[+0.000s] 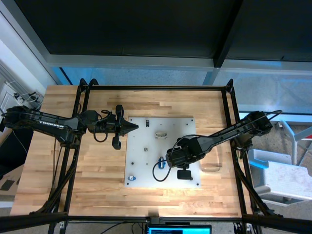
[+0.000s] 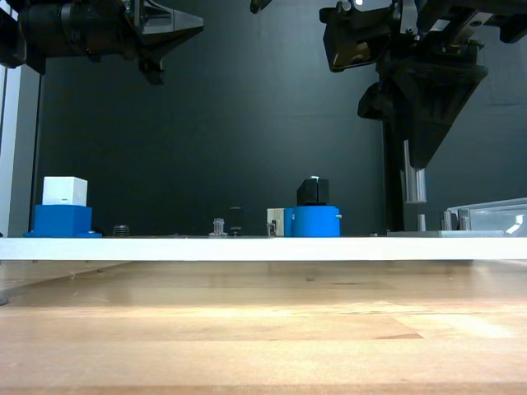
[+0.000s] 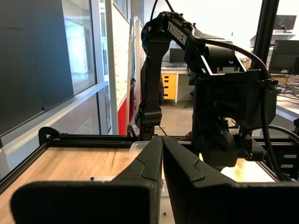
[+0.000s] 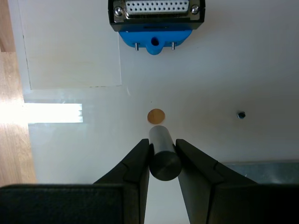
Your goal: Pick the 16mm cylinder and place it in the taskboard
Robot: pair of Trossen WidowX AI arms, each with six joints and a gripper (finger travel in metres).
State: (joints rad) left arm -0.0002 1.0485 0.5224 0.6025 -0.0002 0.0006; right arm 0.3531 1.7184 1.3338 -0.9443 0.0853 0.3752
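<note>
Fingers of our right gripper pinch the 16mm cylinder upright, clear above the taskboard and close to a small round hole near the blue-backed connector. We see our left gripper raised high at the taskboard's left edge, its jaws pressed together on nothing.

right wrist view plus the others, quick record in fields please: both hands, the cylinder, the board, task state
left hand: shut, empty, raised by the left edge of the large white square plate
right hand: shut on the short grey metal cylinder, pointing down
cylinder height: clear of the plate, not yet inserted
under the cylinder: small round hole just ahead of its tip
nearby: blue-and-black pin connector
</note>
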